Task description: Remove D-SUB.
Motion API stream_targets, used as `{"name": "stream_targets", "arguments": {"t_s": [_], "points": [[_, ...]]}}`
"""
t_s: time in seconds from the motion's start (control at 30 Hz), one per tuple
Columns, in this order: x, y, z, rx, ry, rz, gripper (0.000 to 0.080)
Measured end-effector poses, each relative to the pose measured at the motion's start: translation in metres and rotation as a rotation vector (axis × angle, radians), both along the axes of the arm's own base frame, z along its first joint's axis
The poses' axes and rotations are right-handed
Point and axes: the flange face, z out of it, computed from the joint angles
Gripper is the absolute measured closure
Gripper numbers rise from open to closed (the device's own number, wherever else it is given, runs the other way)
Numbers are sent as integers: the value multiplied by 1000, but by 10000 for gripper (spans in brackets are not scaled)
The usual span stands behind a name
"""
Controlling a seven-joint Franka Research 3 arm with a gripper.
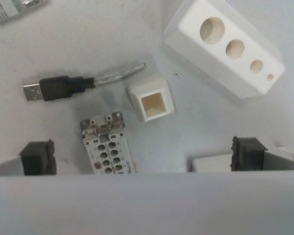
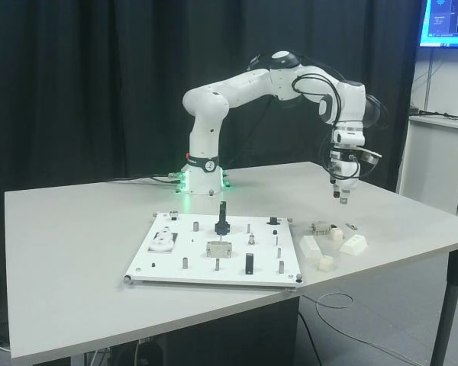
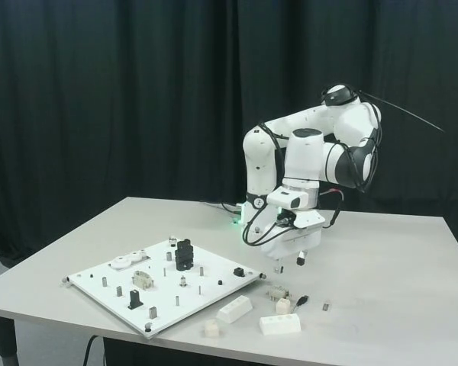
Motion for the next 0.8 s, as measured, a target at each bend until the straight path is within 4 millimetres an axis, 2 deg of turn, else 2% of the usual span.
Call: {"name": "stream_targets", "arguments": {"t_s": [0.63, 0.8], "points": [[6, -7, 3, 2, -2, -130, 3], [7, -15, 9, -3, -10, -248, 3]]}}
